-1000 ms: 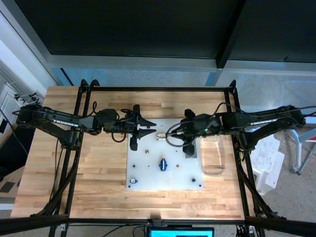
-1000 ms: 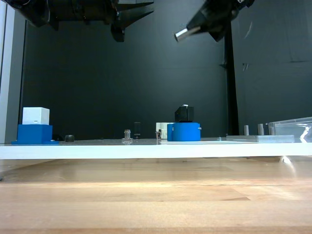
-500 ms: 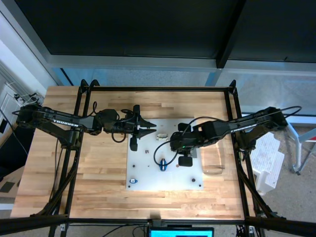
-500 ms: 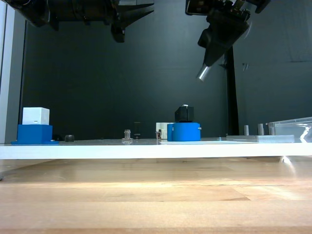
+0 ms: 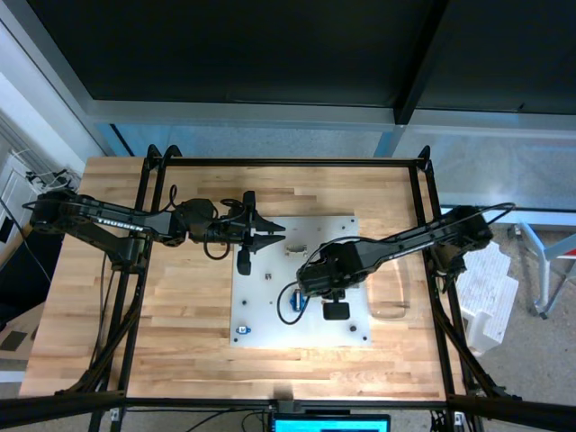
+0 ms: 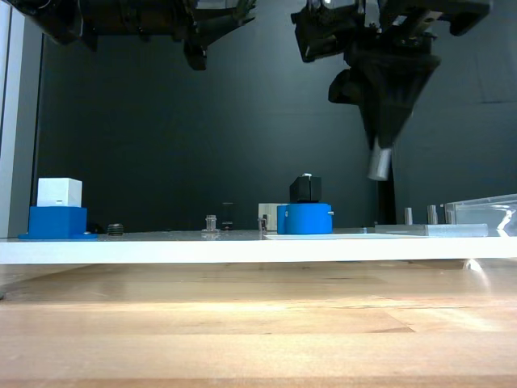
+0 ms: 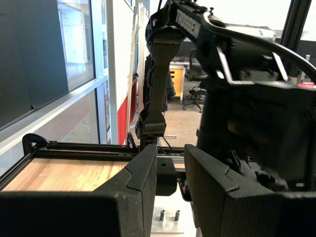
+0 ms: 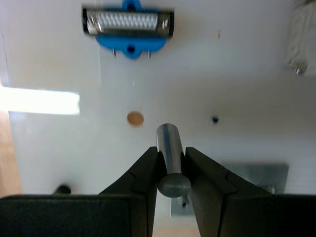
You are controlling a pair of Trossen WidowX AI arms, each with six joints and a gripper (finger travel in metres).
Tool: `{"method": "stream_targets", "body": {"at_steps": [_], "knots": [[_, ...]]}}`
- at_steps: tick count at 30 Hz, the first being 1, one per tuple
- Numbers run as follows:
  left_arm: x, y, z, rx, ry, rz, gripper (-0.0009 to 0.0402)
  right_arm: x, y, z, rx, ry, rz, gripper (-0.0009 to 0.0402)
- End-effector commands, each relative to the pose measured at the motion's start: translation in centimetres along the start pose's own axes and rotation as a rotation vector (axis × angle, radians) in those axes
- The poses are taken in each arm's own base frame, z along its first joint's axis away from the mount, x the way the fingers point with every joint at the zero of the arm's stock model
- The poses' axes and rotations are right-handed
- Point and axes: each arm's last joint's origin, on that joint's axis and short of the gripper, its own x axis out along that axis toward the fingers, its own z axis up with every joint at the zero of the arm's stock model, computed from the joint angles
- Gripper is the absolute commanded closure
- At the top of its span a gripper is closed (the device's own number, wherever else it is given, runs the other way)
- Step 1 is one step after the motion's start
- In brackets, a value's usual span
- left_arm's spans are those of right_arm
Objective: Pick the 16mm cylinder and install on the taskboard
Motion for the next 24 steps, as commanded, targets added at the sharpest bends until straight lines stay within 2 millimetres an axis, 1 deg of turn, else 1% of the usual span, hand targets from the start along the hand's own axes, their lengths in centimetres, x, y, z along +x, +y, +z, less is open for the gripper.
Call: {"method": "stream_targets", "body": {"at_steps": [1, 9, 15, 24], "knots": [[0.0, 0.0, 0.0, 0.0, 0.0, 0.0, 0.0319, 0.4, 0.5, 0.6, 0.007, 0.042, 0.009, 0.0393], [0.0, 0.0, 0.0, 0.0, -0.001, 0.0, 0.0319, 1.3, 1.6, 1.9, 0.007, 0.074, 0.044, 0.0393], [0.0, 0.0, 0.0, 0.0, 0.0, 0.0, 0.0319, 2.5, 1.8, 2.1, 0.008, 0.109, 0.034, 0.0393], [0.0, 0.0, 0.0, 0.0, -0.001, 0.0, 0.0319, 3.2, 1.8, 2.0, 0.007, 0.111, 0.032, 0.0393]]}}
